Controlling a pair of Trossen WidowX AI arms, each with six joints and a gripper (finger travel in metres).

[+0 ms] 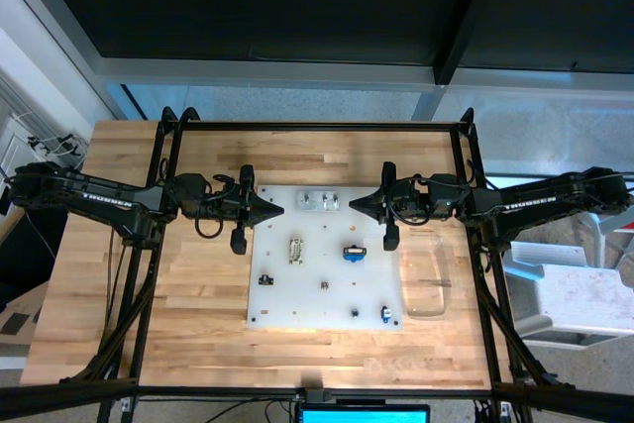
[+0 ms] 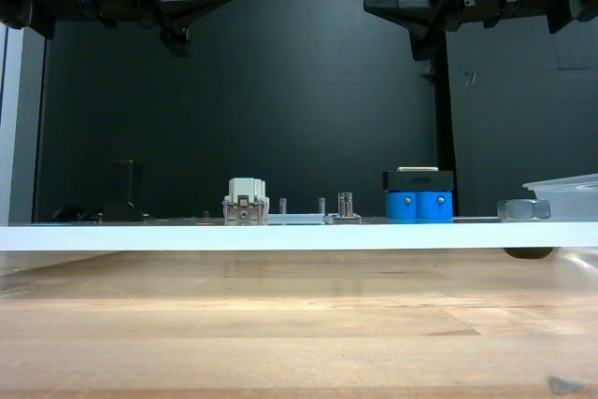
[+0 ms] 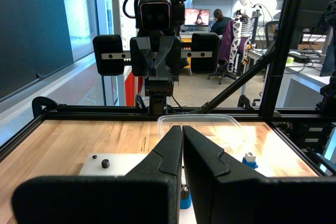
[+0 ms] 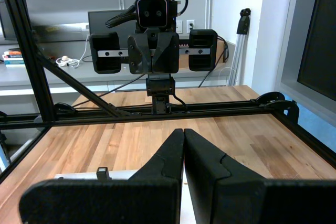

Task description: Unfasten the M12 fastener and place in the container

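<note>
- In the high view, the left gripper (image 1: 275, 211) is held above the far left edge of the white board (image 1: 297, 294), closed on nothing and pointed inward.
- The right gripper (image 1: 357, 203) is held opposite it above the board's far right part, likewise closed and empty; the two tips are well apart.
- The M12 nut (image 1: 357, 313) is seen as a small dark spot near the board's near right edge, on its stud and apart from the clear tray (image 1: 426, 284).
- The tray lies just beside the board's right edge on the wooden table (image 1: 149, 294).
- A blue block (image 1: 354, 253) and a grey connector (image 1: 295, 250) are seen mid-board.
- In the low view, both grippers are seen high above the board, tips facing each other.
- The nut shows there as a silver hexagon sitting low against the board, in front of the tray's rim.
- To its left are found the blue block, a small silver post (image 2: 344, 205) and the grey connector.
- In the left wrist view, the left gripper's fingers (image 3: 167, 153) are seen almost touching, with only a thin slit between them and nothing held.
- Beyond them are seen the tray, a blue-and-white part (image 3: 250, 158), a black post (image 3: 105, 163) and the right arm (image 3: 157, 30) facing the camera.
- In the right wrist view, the right gripper's fingers are pressed close in the same way, with nothing between them.
- The left arm (image 4: 153, 30) is seen facing across the table.
</note>
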